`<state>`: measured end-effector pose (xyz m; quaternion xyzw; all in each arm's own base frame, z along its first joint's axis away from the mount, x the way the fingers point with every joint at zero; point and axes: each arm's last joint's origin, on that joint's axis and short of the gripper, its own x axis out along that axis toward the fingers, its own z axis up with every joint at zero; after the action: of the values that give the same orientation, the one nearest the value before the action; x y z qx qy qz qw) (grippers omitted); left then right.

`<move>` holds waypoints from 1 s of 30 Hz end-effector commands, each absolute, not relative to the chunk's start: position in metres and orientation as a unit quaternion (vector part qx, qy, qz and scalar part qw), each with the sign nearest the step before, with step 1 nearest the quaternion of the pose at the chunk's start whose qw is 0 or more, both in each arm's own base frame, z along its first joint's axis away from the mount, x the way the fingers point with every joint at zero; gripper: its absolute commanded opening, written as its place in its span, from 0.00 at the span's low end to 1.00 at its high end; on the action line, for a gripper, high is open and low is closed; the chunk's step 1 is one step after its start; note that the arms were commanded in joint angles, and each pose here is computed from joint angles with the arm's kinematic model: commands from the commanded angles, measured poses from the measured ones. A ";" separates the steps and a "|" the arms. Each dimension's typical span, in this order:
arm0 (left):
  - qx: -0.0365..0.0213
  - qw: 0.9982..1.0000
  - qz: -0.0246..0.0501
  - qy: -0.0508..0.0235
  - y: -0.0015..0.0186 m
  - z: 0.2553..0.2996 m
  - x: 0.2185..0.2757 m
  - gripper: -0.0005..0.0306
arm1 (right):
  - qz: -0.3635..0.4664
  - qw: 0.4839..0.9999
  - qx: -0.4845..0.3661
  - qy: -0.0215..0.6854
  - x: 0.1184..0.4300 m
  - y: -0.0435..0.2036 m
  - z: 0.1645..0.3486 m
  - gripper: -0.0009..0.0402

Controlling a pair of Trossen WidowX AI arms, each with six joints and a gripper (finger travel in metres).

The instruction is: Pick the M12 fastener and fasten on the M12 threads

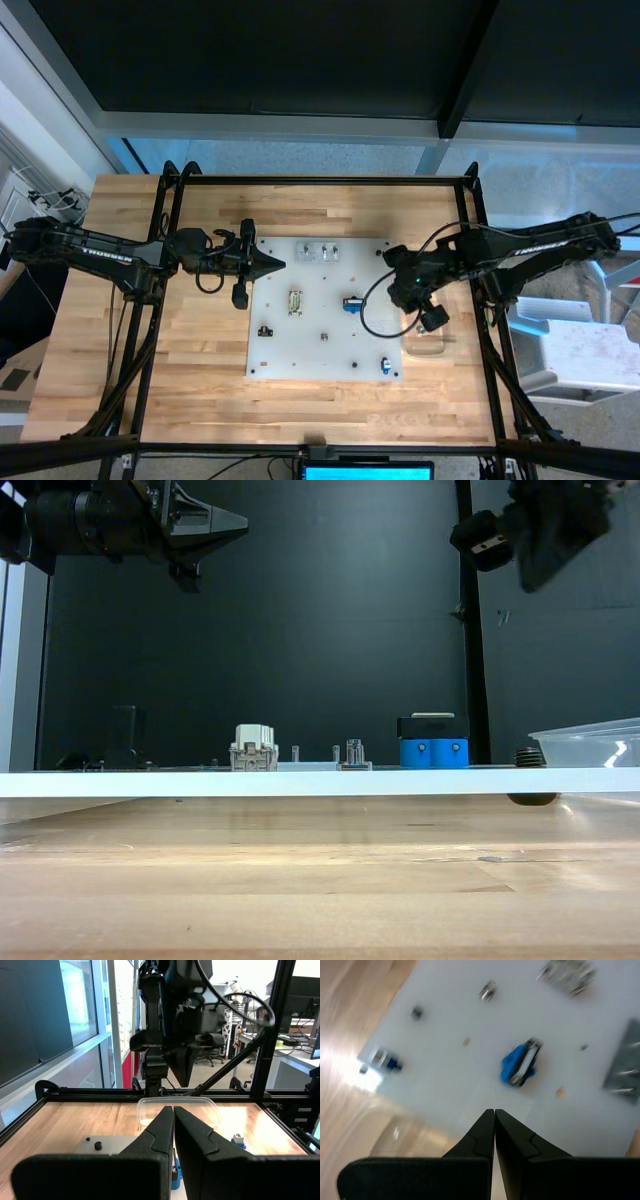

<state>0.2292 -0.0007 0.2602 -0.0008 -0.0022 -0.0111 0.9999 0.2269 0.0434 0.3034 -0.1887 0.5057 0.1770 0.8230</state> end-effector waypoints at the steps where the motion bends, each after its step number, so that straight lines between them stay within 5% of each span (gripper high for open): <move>1: -0.001 1.000 -0.011 -0.002 -0.0007 0.2602 0.2292 0.02 | 0.198 0.793 -0.208 0.537 0.226 0.047 0.298 0.02; 17: -0.001 1.000 -0.011 -0.002 -0.0007 0.2602 0.2292 0.02 | 0.211 0.715 -0.266 0.611 0.216 0.063 0.273 0.03; 30: -0.001 1.000 -0.011 -0.002 -0.0006 0.2602 0.2292 0.02 | 0.234 0.692 -0.276 0.625 0.203 0.080 0.246 0.27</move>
<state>0.2292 -0.0007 0.2602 -0.0010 -0.0022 -0.0109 0.9999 0.2035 0.0799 0.2468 -0.2784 0.6244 0.2372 0.6902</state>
